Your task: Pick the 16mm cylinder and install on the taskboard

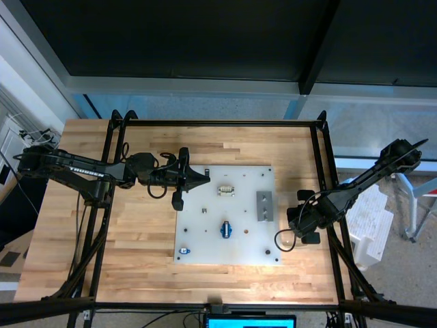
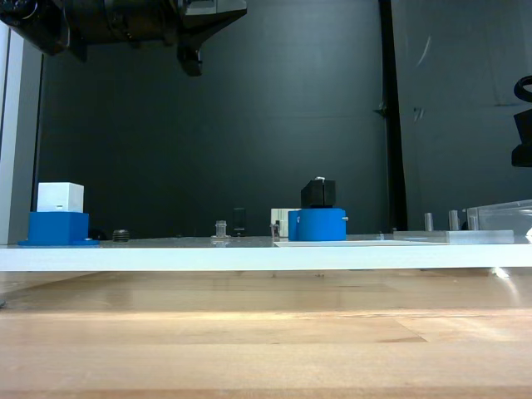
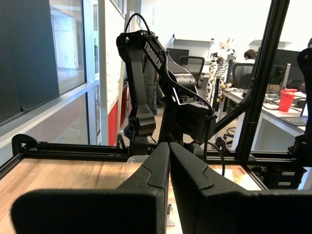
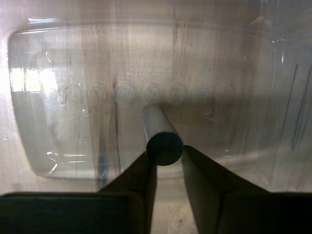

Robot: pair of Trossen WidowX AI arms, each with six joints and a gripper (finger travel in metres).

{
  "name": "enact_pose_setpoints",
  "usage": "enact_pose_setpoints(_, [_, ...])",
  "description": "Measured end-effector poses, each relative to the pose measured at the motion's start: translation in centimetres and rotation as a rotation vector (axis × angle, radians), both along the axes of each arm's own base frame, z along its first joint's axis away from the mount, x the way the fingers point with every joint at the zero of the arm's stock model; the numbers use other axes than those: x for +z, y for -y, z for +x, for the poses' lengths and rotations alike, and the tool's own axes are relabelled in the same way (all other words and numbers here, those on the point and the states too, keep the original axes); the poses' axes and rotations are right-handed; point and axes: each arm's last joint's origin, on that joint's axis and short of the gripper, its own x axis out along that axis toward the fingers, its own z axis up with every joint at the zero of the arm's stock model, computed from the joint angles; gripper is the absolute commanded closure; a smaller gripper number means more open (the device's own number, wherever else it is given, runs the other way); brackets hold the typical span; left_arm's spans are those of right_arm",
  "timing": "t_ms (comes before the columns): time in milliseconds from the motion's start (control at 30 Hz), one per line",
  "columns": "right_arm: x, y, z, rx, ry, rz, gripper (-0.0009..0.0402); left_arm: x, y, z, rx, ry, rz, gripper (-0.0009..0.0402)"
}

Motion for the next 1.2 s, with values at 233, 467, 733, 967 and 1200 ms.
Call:
enact_pose_setpoints(233, [-0.08,0.02,-0.06,0.002,-0.003,-0.002,0.0383,0.02,0.00,0.00,0.000,0.001,0.000,0.0393])
enact_pose_setpoints(467, [-0.10,0.02,-0.07,0.002,-0.004,-0.003,0.0392,0.02,0.00,0.00,0.000,0.001,0.000,0.0393])
enact_pose_setpoints(733, [-0.10,0.02,-0.09,0.003,-0.005,-0.003,0.0393,0.00,0.00,0.00,0.000,0.000,0.000,0.0393])
enact_pose_setpoints(967, [-0.10,0.01,-0.11,0.004,-0.006,-0.004,0.0393,0.00,0.00,0.00,0.000,0.000,0.000,0.0393])
enact_pose_setpoints(1200, [-0.10,0.00,-0.11,0.005,-0.006,-0.004,0.0393,0.00,0.00,0.00,0.000,0.000,0.000,0.0393])
